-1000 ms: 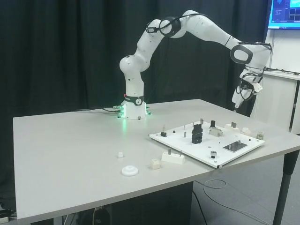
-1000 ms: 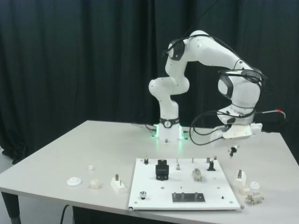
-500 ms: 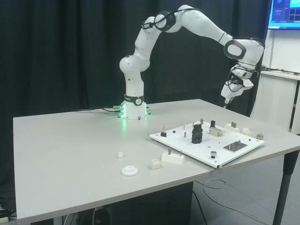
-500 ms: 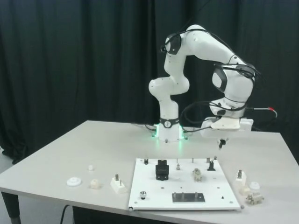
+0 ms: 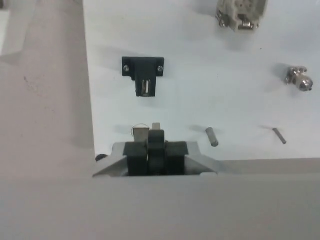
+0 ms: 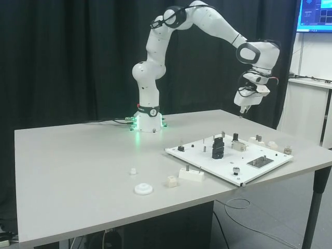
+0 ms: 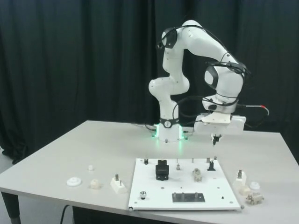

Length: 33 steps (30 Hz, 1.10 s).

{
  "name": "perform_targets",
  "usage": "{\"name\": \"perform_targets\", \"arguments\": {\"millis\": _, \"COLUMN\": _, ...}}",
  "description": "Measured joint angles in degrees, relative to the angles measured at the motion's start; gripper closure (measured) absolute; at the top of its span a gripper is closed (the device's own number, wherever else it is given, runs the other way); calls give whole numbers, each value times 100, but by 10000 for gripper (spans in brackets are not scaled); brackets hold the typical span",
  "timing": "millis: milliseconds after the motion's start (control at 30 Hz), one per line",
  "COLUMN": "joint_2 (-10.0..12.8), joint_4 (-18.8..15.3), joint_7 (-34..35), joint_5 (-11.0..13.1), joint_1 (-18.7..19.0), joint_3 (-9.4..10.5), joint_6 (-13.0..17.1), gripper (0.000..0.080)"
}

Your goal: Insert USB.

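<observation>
Two room views share the white board [image 7: 182, 189]; wrist looks down.

Franka arm [image 6: 207, 21]: white rounded link shells, black rings at the joints, upper half of both room views. Base pedestal [image 7: 169, 132] white with a black band, green lights glowing at its foot on the grey table [image 6: 78, 161]. Black cables [image 7: 187, 105] loop from the wrist area down behind the arm. Flat white wrist block [image 7: 219, 123] carries the gripper [image 5: 156, 150]; fingers [image 5: 135, 157] black and blocky, on a grey housing.
</observation>
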Motion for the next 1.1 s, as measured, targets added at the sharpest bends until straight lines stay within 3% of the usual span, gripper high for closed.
{"name": "perform_targets", "arguments": {"millis": 433, "joint_2": -465, "joint_4": -945, "joint_7": 459, "joint_5": 21, "joint_1": 0, "joint_3": -2, "joint_6": 990, "gripper": 732}}
{"name": "perform_targets", "arguments": {"millis": 1100, "joint_2": -513, "joint_4": -1488, "joint_7": 202, "joint_5": 57, "joint_1": -100, "joint_3": -22, "joint_6": 1790, "gripper": 732}}
